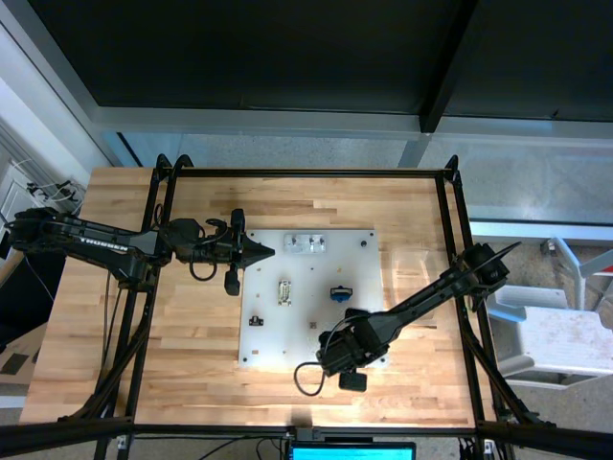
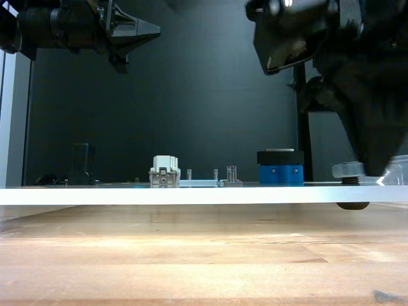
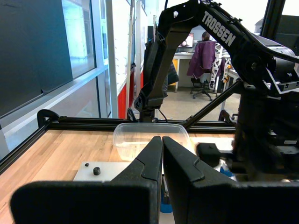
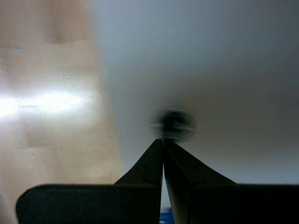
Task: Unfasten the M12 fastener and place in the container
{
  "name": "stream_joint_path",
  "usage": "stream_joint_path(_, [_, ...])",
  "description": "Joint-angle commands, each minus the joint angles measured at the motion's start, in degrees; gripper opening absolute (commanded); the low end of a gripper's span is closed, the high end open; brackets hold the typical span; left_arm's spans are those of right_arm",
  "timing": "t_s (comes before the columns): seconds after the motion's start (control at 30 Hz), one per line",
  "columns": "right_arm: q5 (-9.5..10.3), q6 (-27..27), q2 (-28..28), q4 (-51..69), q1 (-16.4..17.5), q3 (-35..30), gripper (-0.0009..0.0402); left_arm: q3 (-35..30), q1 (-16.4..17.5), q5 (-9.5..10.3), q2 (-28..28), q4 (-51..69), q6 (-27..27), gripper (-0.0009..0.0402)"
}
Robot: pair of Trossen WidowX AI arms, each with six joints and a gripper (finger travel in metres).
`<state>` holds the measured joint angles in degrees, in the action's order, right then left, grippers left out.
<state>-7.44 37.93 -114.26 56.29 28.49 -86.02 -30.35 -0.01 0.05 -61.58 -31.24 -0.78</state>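
The silver M12 nut sits on its short black stud at the near right of the white board. My right gripper points down right beside it, fingers pressed together with nothing between them. In the right wrist view the nut is a dark blur just past the shut fingertips. From above, the right arm hides the nut and stud. The clear container stands just off the board's right side, its edge behind the gripper. My left gripper hovers shut above the board's left edge.
A blue block and a white connector stand mid-board, with small silver posts between them. A black frame rail borders the wooden table. The right arm's links rise behind the container.
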Motion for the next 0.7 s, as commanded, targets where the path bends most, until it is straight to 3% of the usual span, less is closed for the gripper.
stream_joint_path(0.03, [-5.55, 3.15, 0.7, 3.48, -0.11, -1.2, 0.0, -0.02, 0.02, 0.0, -0.02, 0.02, 0.02, 0.0])
stream_joint_path(0.13, [-5.25, 3.32, 1.07, 4.35, -0.11, -1.53, 0.0, -0.02, 0.0, 0.0, -0.02, 0.02, 0.02, 0.0])
stream_joint_path(0.3, [-2.62, 7.08, 1.33, 5.18, -0.13, -2.4, 0.0, -0.02, 0.0, 0.0, -0.02, 0.0, 0.02, 0.0])
stream_joint_path(0.47, [1.2, 19.23, 1.36, 6.58, -0.13, -4.63, 0.0, -0.02, 0.0, 0.0, -0.02, -0.02, 0.02, 0.0])
stream_joint_path(0.7, [2.62, 31.74, 1.33, 6.84, -0.13, -7.3, 0.0, -0.02, 0.0, 0.0, -0.02, 0.0, 0.02, 0.0])
